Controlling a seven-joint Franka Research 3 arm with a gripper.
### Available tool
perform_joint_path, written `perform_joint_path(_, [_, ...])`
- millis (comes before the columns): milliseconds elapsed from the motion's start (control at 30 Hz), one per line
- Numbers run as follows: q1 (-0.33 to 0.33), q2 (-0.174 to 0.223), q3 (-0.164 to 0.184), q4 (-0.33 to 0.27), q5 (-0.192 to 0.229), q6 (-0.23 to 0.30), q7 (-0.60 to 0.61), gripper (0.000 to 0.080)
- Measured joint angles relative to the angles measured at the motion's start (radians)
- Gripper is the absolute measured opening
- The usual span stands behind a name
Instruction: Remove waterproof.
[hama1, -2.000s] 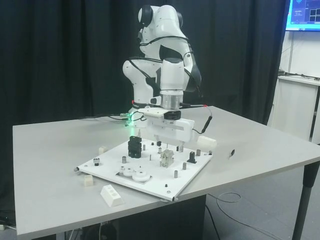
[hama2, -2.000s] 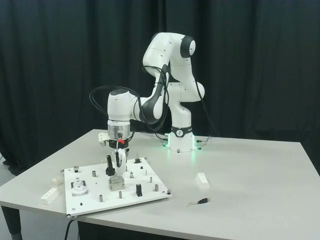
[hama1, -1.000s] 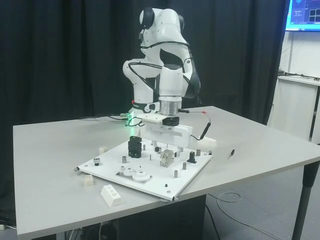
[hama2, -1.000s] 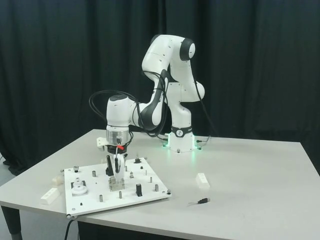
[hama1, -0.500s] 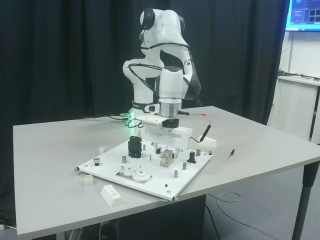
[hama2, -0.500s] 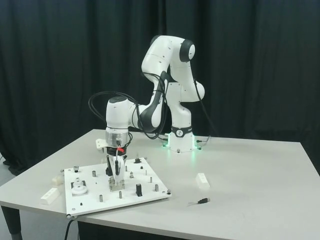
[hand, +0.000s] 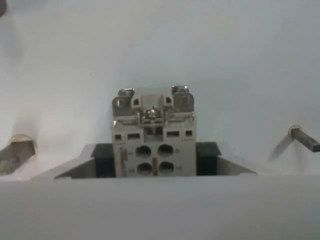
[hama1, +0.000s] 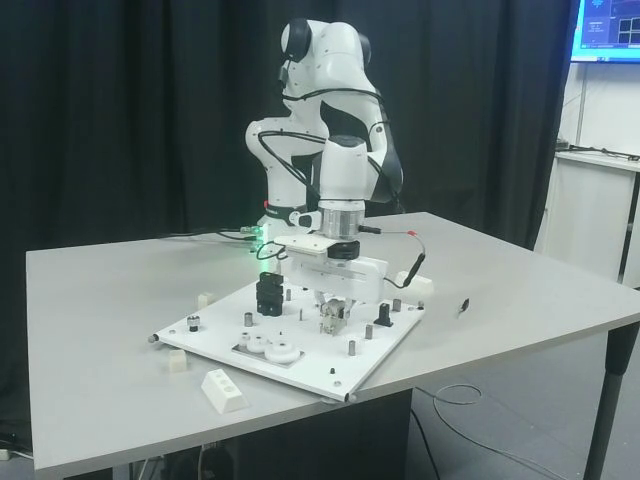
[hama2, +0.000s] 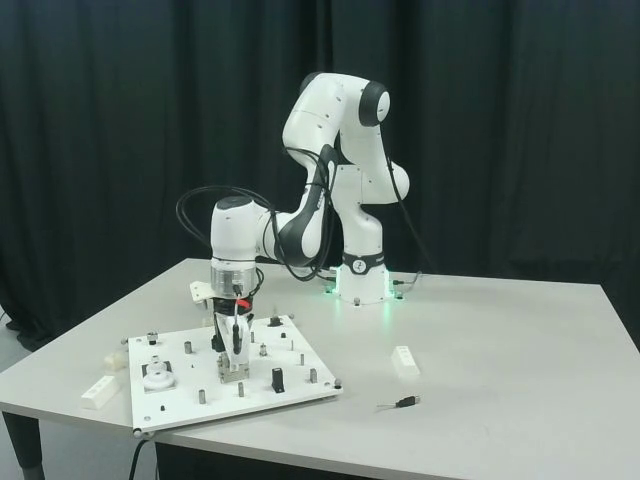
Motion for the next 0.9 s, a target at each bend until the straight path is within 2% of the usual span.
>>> perform_joint_path(900, [-0.005,0.002,0.000,0.015,0.002,-0.026,0.000,0.0319])
